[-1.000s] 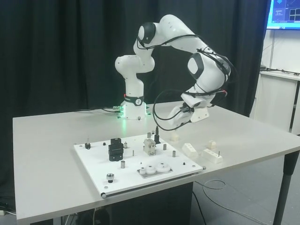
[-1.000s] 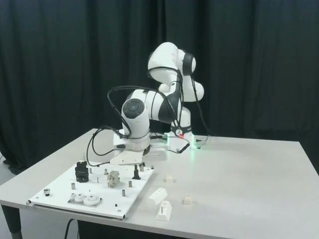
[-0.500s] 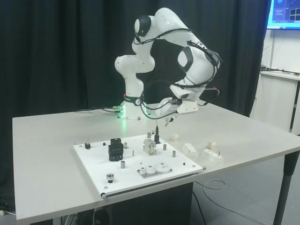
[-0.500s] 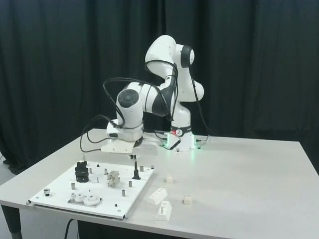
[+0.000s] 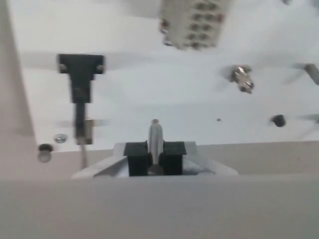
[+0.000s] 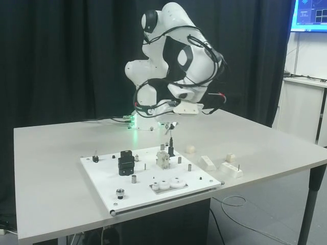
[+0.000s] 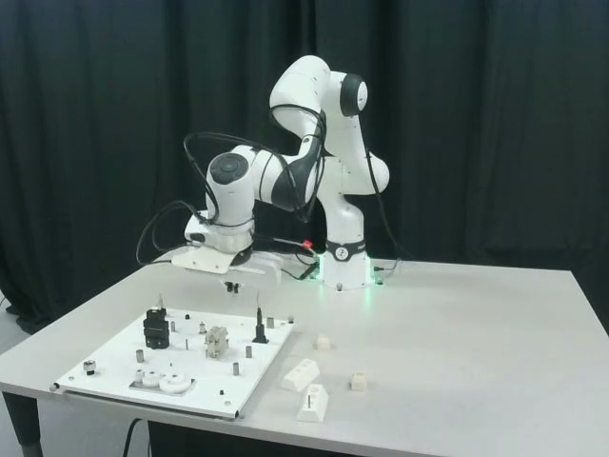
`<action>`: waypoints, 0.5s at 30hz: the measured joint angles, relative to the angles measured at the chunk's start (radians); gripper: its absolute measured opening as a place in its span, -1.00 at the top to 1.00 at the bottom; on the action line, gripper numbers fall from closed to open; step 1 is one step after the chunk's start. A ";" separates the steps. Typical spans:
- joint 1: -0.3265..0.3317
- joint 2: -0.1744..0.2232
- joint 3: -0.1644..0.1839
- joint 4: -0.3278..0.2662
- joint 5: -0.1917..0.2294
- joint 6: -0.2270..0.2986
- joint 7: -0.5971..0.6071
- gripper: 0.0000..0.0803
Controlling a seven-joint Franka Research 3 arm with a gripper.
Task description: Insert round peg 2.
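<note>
Grey peg (image 5: 155, 141) (upright) between end effector (image 5: 154, 157) pads

The gripper (image 5: 155, 158) shows its two black fingertip pads (image 5: 135, 152) closed on a slim grey round peg (image 5: 155, 138), which stands out from between them. Beyond it lies the white board (image 5: 149, 94), its edge meeting the grey table (image 5: 15, 99). On the board are a black bracket (image 5: 80, 74) with a stem, a multi-pin connector block (image 5: 192, 22), a small metal fitting (image 5: 241, 78) and a black knob (image 5: 278, 120).
</note>
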 joint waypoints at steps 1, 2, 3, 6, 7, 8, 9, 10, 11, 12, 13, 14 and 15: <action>0.000 -0.009 -0.006 -0.013 -0.001 0.012 0.003 0.85; 0.000 -0.018 -0.013 -0.027 -0.003 0.023 0.005 0.85; 0.000 -0.027 -0.019 -0.042 -0.004 0.034 0.006 0.85; 0.000 -0.053 -0.038 -0.085 -0.004 0.064 0.013 0.85; 0.000 -0.060 -0.044 -0.097 -0.004 0.072 0.014 0.85; 0.000 -0.070 -0.050 -0.114 -0.004 0.083 0.015 0.85; 0.000 -0.079 -0.055 -0.129 -0.004 0.093 0.015 0.85; 0.000 -0.087 -0.060 -0.145 -0.004 0.104 0.015 0.85; 0.000 -0.097 -0.065 -0.162 -0.004 0.115 0.015 0.85; 0.000 -0.105 -0.070 -0.178 -0.004 0.127 0.015 0.85; 0.000 -0.114 -0.074 -0.194 -0.004 0.138 0.015 0.85; 0.000 -0.123 -0.078 -0.212 -0.004 0.150 0.015 0.85; 0.000 -0.132 -0.082 -0.229 -0.004 0.164 0.016 0.85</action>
